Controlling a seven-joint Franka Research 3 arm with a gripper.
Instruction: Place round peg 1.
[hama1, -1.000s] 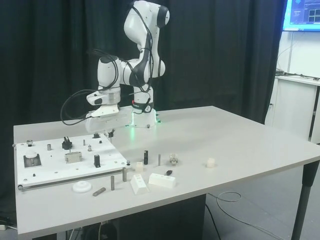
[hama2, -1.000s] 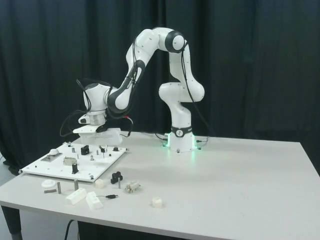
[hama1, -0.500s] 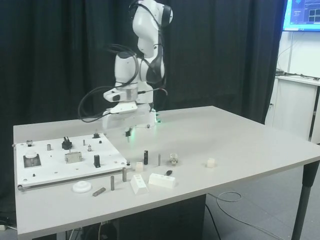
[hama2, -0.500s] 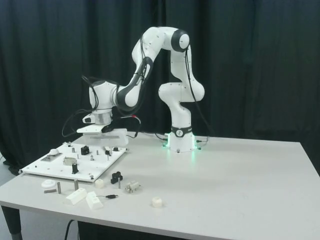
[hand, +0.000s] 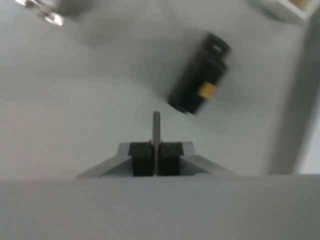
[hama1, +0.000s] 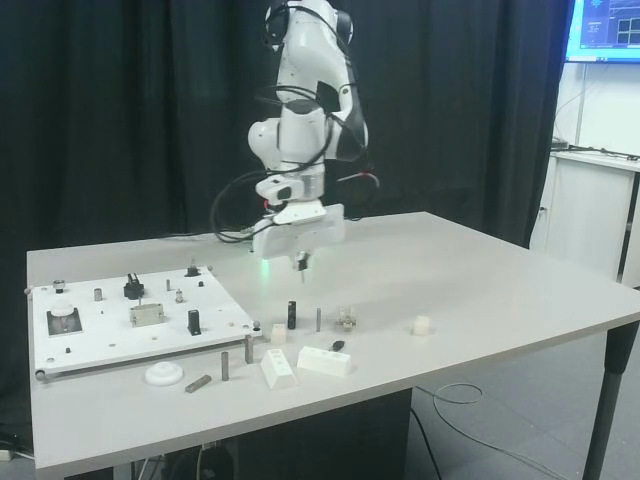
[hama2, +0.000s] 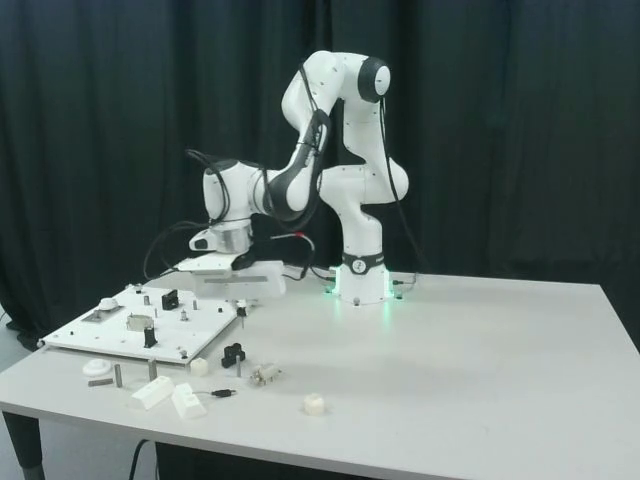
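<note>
Between the closed jaws (hand: 155, 159) stands round peg 1 (hand: 156, 126), pinched upright and carried above the tabletop (hama1: 480, 270), near a black block (hand: 199, 87). Transport is under way; next comes lowering it squarely.

Grey table (hama1: 480, 270), white board (hama1: 120, 335), small parts (hama1: 300, 360)

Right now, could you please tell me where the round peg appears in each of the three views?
Wrist view: round peg sticks out between the pads of the shut tool.
First room view: peg hangs from the tool, in the air above the black block.
Second room view: peg is under the tool, by the white board's corner.
Shared landmark: the black block, probably the one near the peg in the wrist view.
</note>
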